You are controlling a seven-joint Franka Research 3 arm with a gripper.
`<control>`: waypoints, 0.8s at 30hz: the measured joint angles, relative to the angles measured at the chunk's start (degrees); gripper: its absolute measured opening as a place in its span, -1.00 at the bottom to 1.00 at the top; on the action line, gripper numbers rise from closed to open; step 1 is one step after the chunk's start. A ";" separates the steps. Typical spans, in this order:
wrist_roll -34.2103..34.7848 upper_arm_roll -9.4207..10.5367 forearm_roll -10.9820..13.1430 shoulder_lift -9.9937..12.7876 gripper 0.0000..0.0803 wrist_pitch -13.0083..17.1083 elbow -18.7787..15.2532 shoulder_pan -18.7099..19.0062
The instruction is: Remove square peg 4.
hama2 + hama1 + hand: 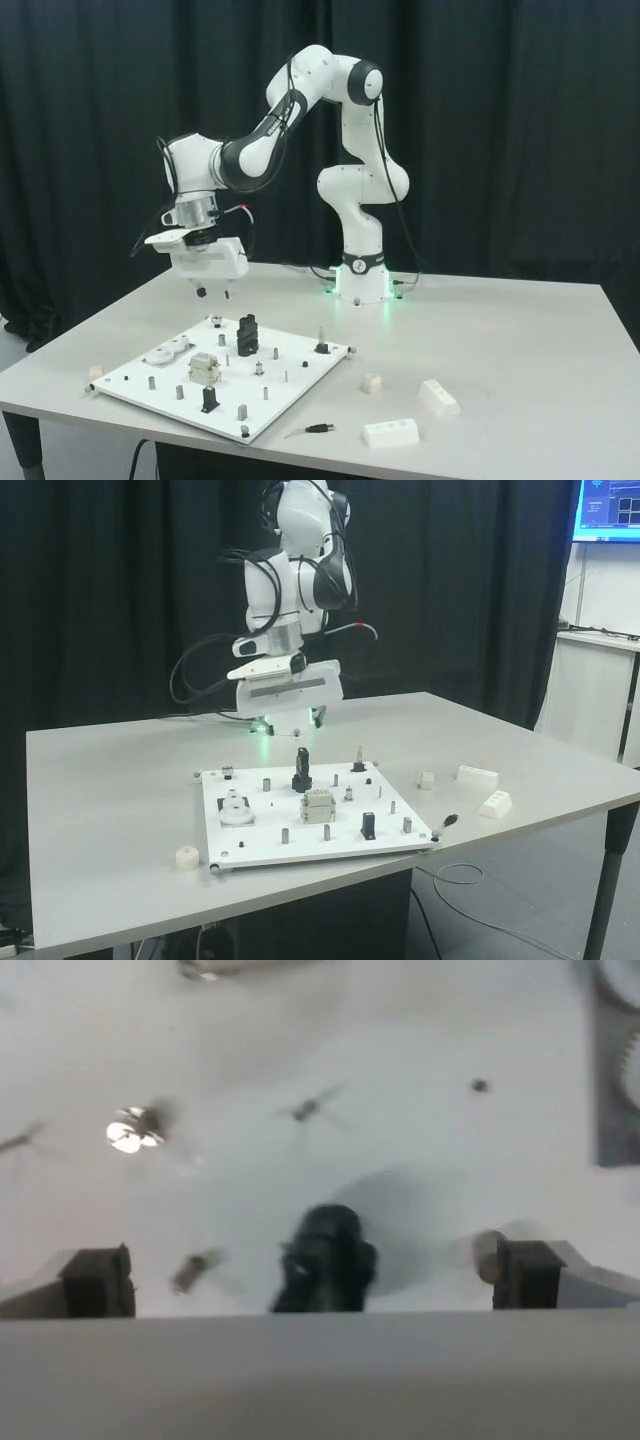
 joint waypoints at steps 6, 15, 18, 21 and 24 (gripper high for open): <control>0.24 1.06 1.59 0.12 0.99 0.36 2.14 1.59; 1.11 5.38 2.31 3.19 0.99 4.16 9.39 4.53; 3.71 6.16 2.27 5.48 0.99 4.87 12.48 5.53; 6.82 6.27 2.19 8.38 0.99 4.98 15.78 6.59; 8.67 6.28 2.17 11.43 0.99 4.98 19.01 7.29</control>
